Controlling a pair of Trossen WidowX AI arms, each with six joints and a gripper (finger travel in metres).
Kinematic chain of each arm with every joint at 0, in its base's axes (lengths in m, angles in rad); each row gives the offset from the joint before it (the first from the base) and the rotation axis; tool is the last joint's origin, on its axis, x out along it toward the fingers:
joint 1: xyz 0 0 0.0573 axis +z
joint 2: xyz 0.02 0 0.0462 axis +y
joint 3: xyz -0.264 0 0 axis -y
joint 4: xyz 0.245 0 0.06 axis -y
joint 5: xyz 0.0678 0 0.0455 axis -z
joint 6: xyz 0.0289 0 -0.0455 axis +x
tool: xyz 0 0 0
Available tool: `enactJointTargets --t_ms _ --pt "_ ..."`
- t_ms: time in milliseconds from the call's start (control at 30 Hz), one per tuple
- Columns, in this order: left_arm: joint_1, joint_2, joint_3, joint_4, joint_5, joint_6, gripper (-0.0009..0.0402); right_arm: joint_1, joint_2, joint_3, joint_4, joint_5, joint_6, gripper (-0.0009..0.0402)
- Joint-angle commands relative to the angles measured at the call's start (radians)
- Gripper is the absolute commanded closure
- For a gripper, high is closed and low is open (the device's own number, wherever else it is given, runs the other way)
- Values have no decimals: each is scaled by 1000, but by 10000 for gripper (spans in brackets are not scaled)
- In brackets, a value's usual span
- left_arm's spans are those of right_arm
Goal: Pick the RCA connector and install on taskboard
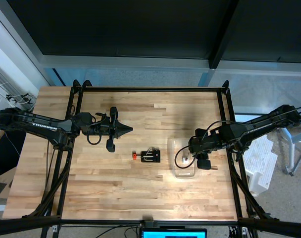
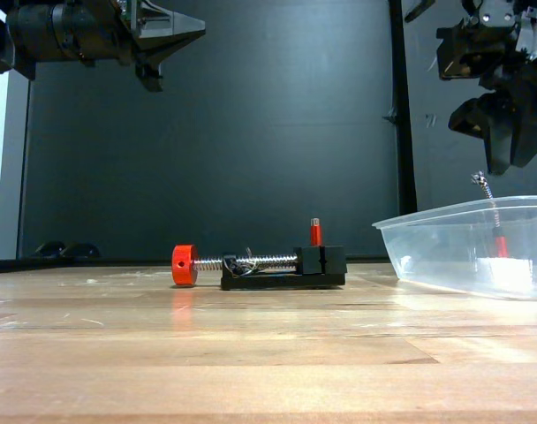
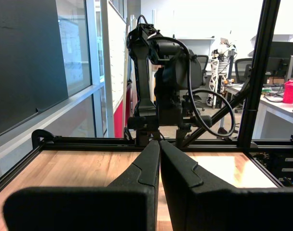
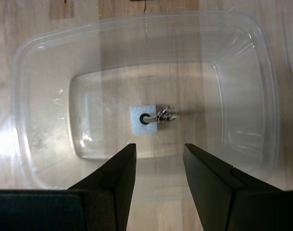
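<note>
The RCA connector (image 4: 162, 115) is a thin silver stick standing tilted in a small white cube (image 4: 137, 126) inside the clear tray (image 4: 26, 86). In the low view the connector (image 2: 492, 205) rises just above the tray wall (image 2: 427, 247). My right gripper (image 4: 158, 148) hangs open directly above it, not touching; the same gripper (image 2: 507, 163) sits a short way over the stick's tip. The taskboard (image 1: 151, 156) is a black block with a red-orange knob (image 1: 134, 155), lying mid-table left of the tray (image 1: 173, 145). My left gripper (image 1: 126, 130) is shut and empty, raised at the left.
A black frame (image 1: 150, 89) runs around the table's edges. On the taskboard (image 2: 282, 265) a red post (image 2: 315, 231) stands upright and a silver spring lies behind the knob (image 2: 185, 264). The left gripper (image 2: 196, 34) hangs high above the wood.
</note>
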Motion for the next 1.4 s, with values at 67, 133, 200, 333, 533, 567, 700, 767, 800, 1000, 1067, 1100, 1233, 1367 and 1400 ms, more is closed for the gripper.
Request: enactJointTargets --t_ms 67,133,200,333,533,567,700,767,800,1000,1067,1100,1233,1367,1400 --pt "0 0 0 0 0 0 393 2 32 -6 16 -1 0 258" --pt "0 0 0 0 0 0 393 2 48 -6 27 -1 -1 258" --pt "0 0 0 0 0 0 393 5 64 -7 39 0 -2 258" --pt "0 0 0 0 0 0 393 9 87 -8 59 7 -3 258" --pt "0 0 0 0 0 0 393 12 115 -26 105 7 -2 258" --pt "0 0 0 0 0 0 393 13 119 -30 114 7 -2 258" --pt "0 0 0 0 0 0 393 15 135 -48 163 7 -3 258" --pt "0 0 0 0 0 0 393 16 143 -59 181 7 -3 258" --pt "0 0 0 0 0 0 393 16 146 -63 190 7 -3 258" --pt "0 0 0 0 0 0 393 18 160 -75 225 7 -9 258" --pt "0 0 0 0 0 0 393 19 166 -79 232 7 -10 258" --pt "0 0 0 0 0 0 393 20 170 -80 235 7 -10 258" --pt "0 0 0 0 0 0 393 24 182 -81 246 7 -10 258" --pt "0 0 0 0 0 0 393 27 182 -96 269 7 -10 258" --pt "0 0 0 0 0 0 393 27 182 -100 274 7 -9 258"
